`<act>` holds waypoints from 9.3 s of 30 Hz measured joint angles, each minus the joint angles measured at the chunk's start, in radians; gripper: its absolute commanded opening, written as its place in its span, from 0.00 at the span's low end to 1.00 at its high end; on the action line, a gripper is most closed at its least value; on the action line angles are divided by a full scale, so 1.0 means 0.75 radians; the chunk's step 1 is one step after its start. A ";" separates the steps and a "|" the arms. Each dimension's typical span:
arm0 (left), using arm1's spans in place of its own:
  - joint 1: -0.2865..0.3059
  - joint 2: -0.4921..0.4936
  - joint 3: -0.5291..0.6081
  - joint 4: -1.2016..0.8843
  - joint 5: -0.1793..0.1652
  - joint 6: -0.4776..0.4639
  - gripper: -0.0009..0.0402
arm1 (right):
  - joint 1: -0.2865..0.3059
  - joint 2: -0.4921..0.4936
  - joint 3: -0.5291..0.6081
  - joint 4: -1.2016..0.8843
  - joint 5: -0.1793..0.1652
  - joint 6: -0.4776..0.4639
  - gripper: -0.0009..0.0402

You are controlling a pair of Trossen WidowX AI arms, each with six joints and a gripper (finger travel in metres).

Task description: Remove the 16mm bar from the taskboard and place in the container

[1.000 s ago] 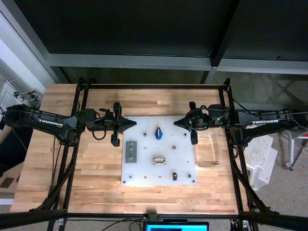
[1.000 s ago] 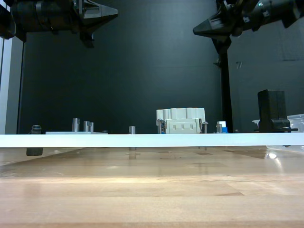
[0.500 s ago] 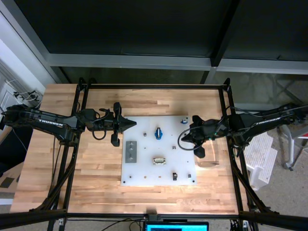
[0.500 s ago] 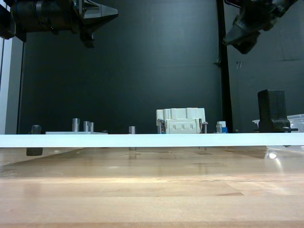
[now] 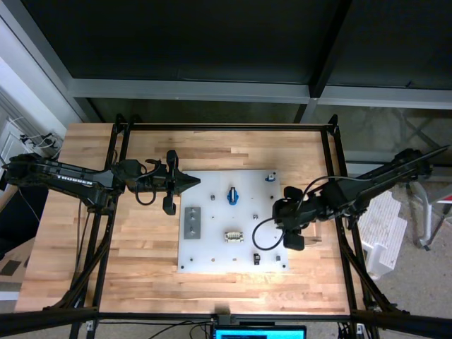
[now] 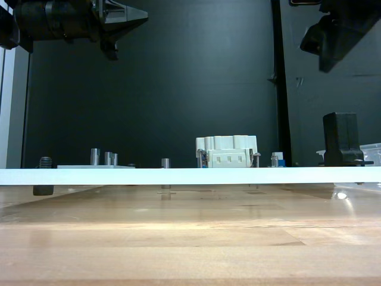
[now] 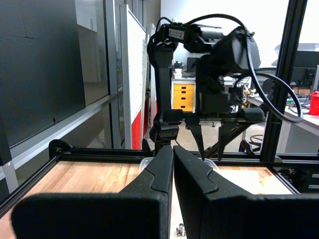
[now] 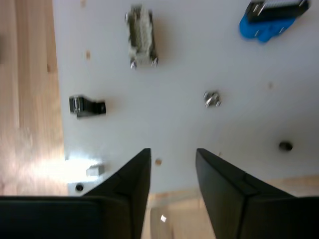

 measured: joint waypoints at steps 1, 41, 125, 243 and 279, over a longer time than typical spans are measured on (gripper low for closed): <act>0.000 0.001 -0.001 0.000 0.000 0.000 0.02 | 0.012 0.019 0.016 -0.027 -0.002 0.007 0.46; 0.000 0.000 0.000 0.001 0.000 0.000 0.02 | 0.283 0.099 0.071 -0.090 -0.023 0.065 0.82; 0.000 0.000 -0.001 0.001 -0.001 0.000 0.02 | 0.321 0.529 0.020 0.137 -0.038 0.133 0.02; 0.000 0.000 -0.001 0.001 0.000 0.000 0.02 | -0.080 -0.194 -0.649 0.029 -0.105 0.169 0.02; 0.000 0.000 0.000 -0.008 -0.001 0.000 0.02 | -0.057 -0.193 -0.730 -0.022 -0.277 0.244 0.02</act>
